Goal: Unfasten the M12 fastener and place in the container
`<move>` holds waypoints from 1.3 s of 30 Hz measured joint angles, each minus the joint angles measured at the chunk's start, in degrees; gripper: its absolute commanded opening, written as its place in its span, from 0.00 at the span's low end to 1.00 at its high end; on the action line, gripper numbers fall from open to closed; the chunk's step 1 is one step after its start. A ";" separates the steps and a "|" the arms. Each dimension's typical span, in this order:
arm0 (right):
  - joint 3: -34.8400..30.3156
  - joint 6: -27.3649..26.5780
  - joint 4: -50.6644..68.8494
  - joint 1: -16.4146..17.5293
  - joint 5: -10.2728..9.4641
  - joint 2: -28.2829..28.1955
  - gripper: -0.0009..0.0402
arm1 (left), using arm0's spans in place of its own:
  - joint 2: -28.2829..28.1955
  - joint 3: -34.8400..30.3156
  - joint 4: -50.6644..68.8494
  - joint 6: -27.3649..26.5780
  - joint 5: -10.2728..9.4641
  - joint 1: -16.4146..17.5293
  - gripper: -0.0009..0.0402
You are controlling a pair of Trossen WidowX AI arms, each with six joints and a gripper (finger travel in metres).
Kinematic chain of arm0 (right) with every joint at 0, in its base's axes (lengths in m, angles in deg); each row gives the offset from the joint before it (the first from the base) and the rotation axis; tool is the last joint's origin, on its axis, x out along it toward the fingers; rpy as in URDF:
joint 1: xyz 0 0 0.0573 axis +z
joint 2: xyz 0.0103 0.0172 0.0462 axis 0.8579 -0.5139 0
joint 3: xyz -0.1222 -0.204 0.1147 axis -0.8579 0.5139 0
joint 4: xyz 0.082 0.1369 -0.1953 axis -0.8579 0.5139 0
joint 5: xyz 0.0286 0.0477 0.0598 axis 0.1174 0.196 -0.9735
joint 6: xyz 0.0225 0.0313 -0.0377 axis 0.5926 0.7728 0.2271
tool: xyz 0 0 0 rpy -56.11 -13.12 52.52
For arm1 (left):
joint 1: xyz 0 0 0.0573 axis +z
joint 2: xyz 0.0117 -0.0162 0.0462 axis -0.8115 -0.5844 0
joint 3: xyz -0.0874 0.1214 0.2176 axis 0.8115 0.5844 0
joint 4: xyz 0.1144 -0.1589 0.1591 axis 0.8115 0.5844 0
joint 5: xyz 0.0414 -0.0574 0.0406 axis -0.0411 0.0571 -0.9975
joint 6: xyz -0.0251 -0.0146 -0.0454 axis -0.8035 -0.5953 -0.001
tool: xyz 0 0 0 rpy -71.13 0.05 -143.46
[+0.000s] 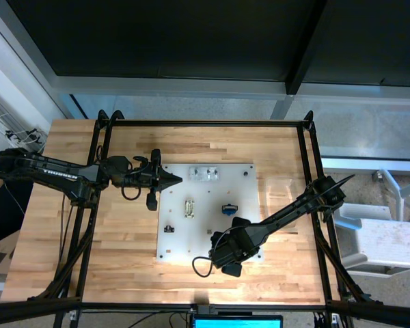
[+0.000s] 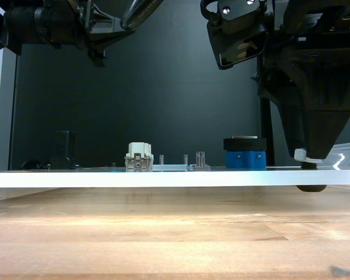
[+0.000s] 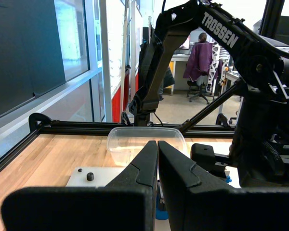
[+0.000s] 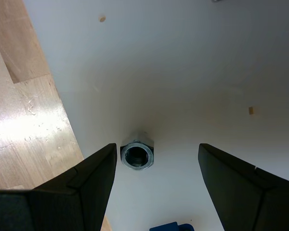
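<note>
Left gripper (image 1: pixel 180 180), jaws pressed together, white board (image 1: pixel 184 239) beneath their tips. Right gripper (image 4: pixel 157 147), jaws spread, pointing down; M12 nut (image 4: pixel 137 155) between them, near one jaw, on its stud or not: cannot tell. Clear container (image 3: pixel 135 129) beyond the left jaws' tips.

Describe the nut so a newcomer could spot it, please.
On the table, find the white board and its near right edge, where the open right end effector hangs; the shut left end effector hovers far left. Below the right one sits a small silver nut, hexagonal and hollow, unlike the blue block nearby.
</note>
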 measured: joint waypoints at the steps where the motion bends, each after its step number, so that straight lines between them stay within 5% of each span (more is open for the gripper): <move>1: 0.07 -0.07 0.00 -0.02 0.07 0.00 0.60 | 0.00 0.02 0.00 0.00 0.00 0.00 0.02; 17: 0.72 -0.46 -0.61 -0.07 0.68 0.00 0.58 | 0.00 0.02 0.00 0.02 0.00 0.00 0.02; 39: 0.85 -1.33 -1.66 -0.07 -0.17 0.04 0.17 | 0.00 0.02 0.00 0.00 -0.02 0.00 0.02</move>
